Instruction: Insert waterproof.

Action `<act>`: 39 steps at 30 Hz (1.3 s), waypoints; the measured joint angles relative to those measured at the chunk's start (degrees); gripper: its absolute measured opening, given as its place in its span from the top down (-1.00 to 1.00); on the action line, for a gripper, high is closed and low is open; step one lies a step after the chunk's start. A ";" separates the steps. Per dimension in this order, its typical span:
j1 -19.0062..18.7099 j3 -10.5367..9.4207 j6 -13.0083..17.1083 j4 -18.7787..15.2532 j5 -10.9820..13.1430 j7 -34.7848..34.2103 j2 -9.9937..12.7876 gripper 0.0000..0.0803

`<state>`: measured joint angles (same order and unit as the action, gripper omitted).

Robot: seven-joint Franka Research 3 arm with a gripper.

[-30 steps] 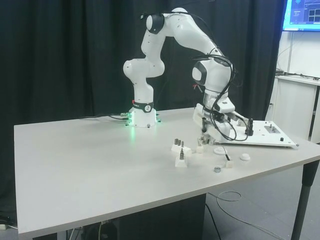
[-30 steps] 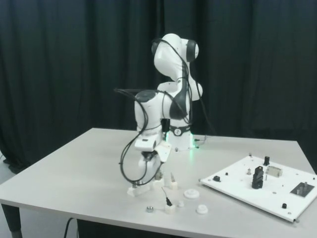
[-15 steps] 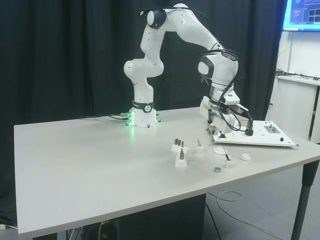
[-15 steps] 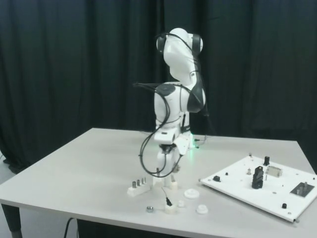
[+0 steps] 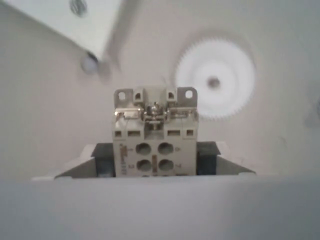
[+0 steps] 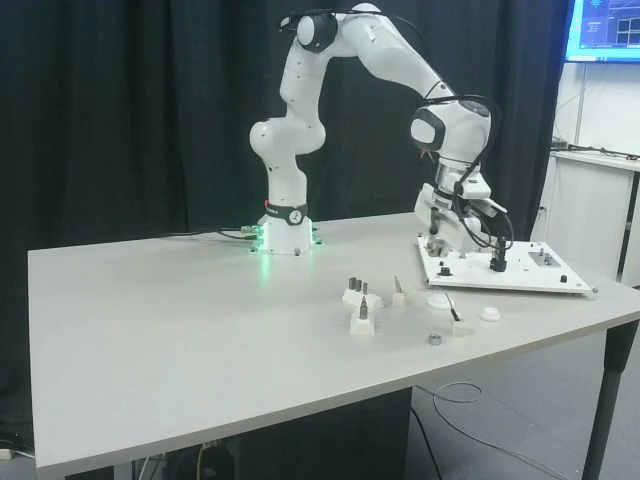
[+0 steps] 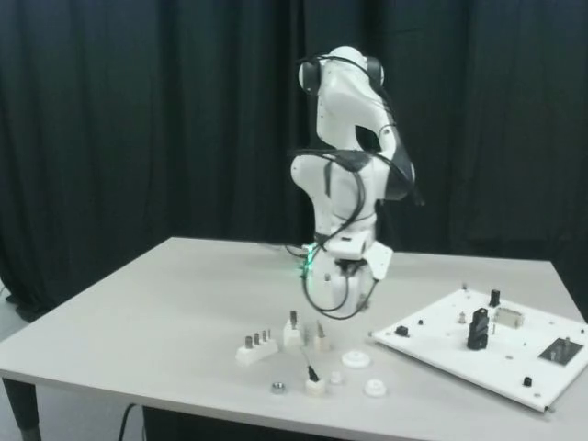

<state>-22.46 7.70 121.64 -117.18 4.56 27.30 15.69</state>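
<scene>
In the wrist view my gripper (image 5: pixel 155 161) is shut on the waterproof connector (image 5: pixel 155 125), a grey-white block with several round holes and metal clips. Black fingers (image 5: pixel 207 152) press on both of its sides. Below it lie a white gear (image 5: pixel 215 77) and a corner of the white task board (image 5: pixel 65 17). From the room views the gripper (image 6: pixel 437 238) (image 7: pixel 342 292) hangs above the table beside the corner of the board (image 6: pixel 520 280) (image 7: pixel 432 335) nearest the arm's base. The connector itself is too small to make out there.
The gear (image 6: pixel 440 300) (image 7: pixel 355 359), a second white disc (image 6: pixel 489 314) (image 7: pixel 374 388), several small white part holders (image 6: pixel 364 318) (image 7: pixel 257 347) and a nut (image 6: pixel 435 339) lie near the table's front edge. A black block (image 7: pixel 477 329) and other fixtures stand on the board.
The arm has swung away from the small part holders toward the task board and risen, carrying the connector. The holders and discs have stayed in place.
</scene>
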 joint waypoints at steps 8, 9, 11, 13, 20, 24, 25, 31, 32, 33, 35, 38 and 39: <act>-4.51 -0.70 2.72 -2.66 0.00 -6.69 -1.55 0.21; -5.13 -0.70 3.05 -2.95 0.00 -7.46 -1.69 0.21; -6.37 -0.74 3.57 -3.36 0.00 -8.95 -1.91 0.21; -7.67 -0.80 4.13 -3.76 0.00 -10.45 -2.11 0.21; -12.03 -0.95 5.08 -4.58 0.00 -15.56 -2.56 0.21; -14.39 -1.04 5.08 -4.61 0.00 -18.67 -2.73 0.21; -14.98 -1.08 5.08 -4.61 0.00 -19.44 -2.78 0.21; -18.35 -1.29 5.00 -4.62 0.00 -24.06 -3.14 0.21; -18.89 -1.32 4.96 -4.62 0.00 -24.97 -3.22 0.21; -19.44 -1.36 4.92 -4.62 0.00 -25.87 -3.31 0.21; -20.54 -1.45 4.83 -4.63 0.00 -27.66 -3.49 0.21; -22.11 -1.67 4.76 -4.63 0.00 -30.45 -3.72 0.21; -22.62 -1.78 4.74 -4.63 0.00 -31.36 -3.80 0.21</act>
<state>-45.08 5.92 126.38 -121.81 4.56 -4.06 11.89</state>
